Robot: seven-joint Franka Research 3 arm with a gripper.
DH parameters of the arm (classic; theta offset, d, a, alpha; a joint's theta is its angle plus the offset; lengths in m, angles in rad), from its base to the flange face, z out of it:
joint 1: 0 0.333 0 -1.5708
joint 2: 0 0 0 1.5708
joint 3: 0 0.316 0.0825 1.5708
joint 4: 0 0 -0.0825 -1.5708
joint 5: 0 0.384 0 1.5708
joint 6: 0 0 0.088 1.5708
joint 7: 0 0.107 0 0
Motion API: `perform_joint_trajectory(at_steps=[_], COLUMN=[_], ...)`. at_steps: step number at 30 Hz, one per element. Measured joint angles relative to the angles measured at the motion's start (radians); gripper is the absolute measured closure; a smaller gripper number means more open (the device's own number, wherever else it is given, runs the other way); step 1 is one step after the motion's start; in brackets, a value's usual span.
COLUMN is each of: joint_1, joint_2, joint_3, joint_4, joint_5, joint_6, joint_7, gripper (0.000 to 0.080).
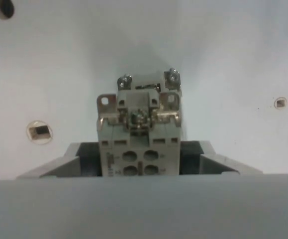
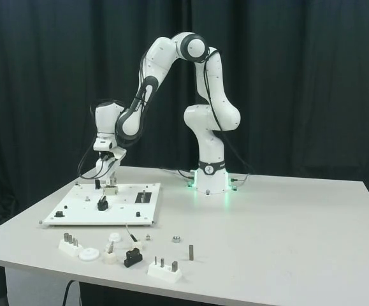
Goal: Insert waterproof.
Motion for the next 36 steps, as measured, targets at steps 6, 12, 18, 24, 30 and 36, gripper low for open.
perform_joint_trajectory(at_steps=[6,12,18,24,30,36], joint_1=[0.0,0.0,0.0,0.0,0.0,0.0], joint_2=[0.004,0.007,0.013,0.014,0.014,0.015], joint_3=[0.005,0.012,0.017,0.018,0.019,0.019], joint_4=[-0.002,-0.002,-0.002,-0.003,-0.004,-0.005], joint_5=[0.0,0.0,0.0,0.0,0.003,0.009], joint_6=[0.005,0.008,0.015,0.021,0.028,0.03], joint_7=[0.0,0.0,0.0,0.0,0.0,0.0], gripper=[0.0488,0.0488,0.0488,0.0488,0.0488,0.0488])
